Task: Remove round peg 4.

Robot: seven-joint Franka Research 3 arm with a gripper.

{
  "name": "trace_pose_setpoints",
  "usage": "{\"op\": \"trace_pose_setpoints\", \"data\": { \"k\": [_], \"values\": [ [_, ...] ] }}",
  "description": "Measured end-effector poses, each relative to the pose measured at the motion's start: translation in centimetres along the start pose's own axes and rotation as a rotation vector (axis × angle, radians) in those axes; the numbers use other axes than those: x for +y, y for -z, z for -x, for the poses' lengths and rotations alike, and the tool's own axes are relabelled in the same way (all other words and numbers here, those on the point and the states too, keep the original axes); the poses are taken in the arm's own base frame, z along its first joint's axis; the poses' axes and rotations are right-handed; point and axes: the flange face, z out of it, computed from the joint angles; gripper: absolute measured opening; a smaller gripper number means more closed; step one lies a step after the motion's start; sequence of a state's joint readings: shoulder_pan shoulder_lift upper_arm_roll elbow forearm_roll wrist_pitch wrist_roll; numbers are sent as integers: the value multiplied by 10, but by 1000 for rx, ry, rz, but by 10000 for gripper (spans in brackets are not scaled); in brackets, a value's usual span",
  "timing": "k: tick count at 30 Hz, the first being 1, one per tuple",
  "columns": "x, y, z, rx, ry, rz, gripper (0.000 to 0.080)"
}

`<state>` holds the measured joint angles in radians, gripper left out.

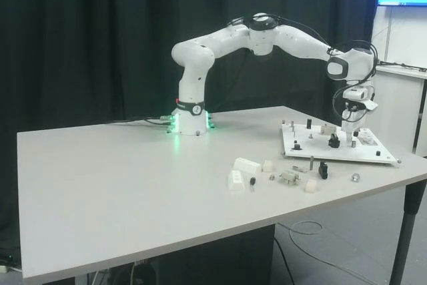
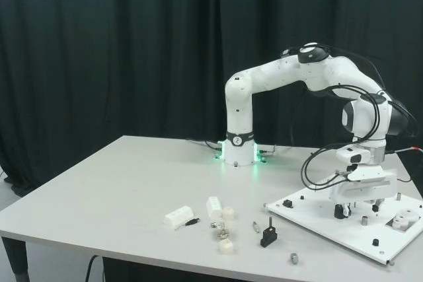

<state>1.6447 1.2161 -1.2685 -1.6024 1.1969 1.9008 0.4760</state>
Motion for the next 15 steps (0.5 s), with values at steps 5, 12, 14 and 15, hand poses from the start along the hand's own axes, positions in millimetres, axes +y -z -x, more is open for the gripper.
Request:
{"op": "trace_pose_setpoints", "data": {
  "k": [5, 12, 14, 15],
  "values": [
    [-3, -3, 5, 11, 1, 3, 800],
    [-6, -8, 9, 29, 3, 7, 800],
    [-7, -10, 10, 33, 4, 10, 800],
    [-7, -11, 11, 36, 3, 11, 800]
  ]
}}
